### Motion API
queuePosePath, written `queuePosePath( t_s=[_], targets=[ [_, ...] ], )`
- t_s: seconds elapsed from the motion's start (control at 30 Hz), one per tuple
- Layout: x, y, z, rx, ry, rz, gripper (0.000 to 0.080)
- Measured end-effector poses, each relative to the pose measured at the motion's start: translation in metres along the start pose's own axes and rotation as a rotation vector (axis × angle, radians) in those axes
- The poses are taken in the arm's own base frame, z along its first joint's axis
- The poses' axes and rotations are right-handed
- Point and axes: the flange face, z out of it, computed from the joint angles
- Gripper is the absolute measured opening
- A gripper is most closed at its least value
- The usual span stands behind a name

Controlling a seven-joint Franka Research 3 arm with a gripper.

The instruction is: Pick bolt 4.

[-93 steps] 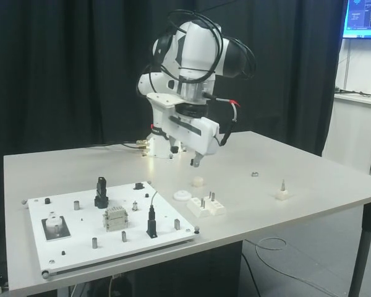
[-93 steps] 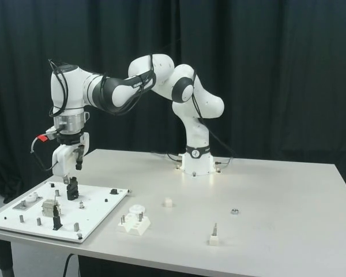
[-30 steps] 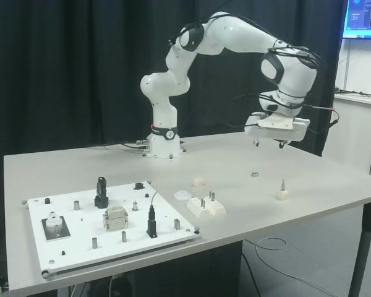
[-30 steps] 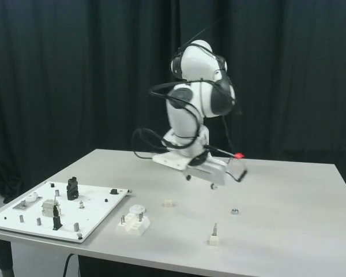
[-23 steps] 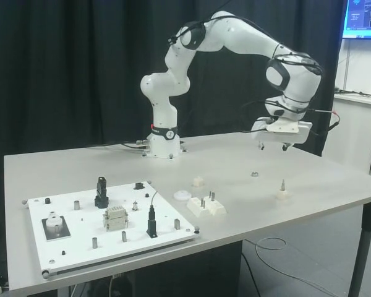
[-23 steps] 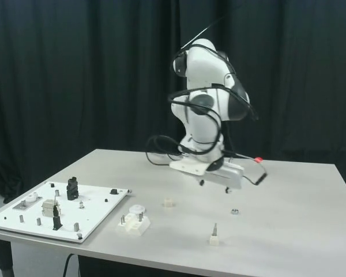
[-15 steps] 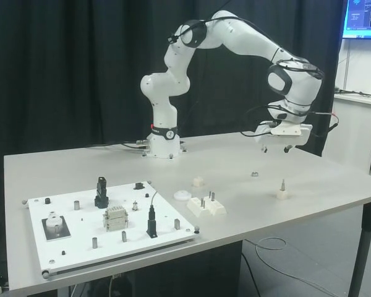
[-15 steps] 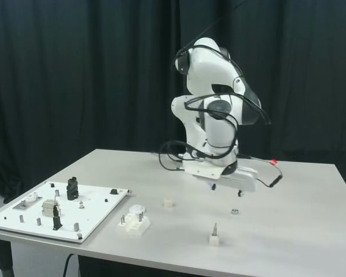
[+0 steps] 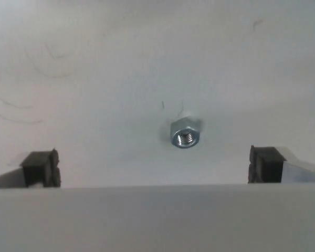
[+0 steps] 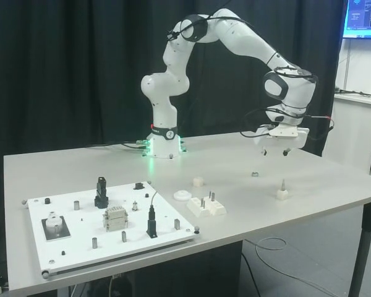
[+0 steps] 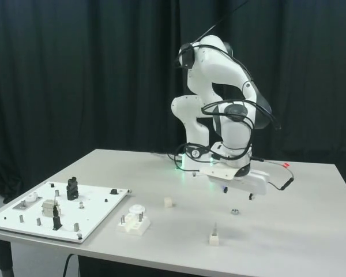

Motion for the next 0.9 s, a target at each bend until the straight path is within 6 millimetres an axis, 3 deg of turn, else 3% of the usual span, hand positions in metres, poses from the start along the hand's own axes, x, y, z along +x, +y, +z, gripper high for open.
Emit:
queuePosePath(
  t_s=[0.9],
  targets=[
    [-0.045,0.057,0.045,0.149,0.078,-0.08,0.08]
  ],
)
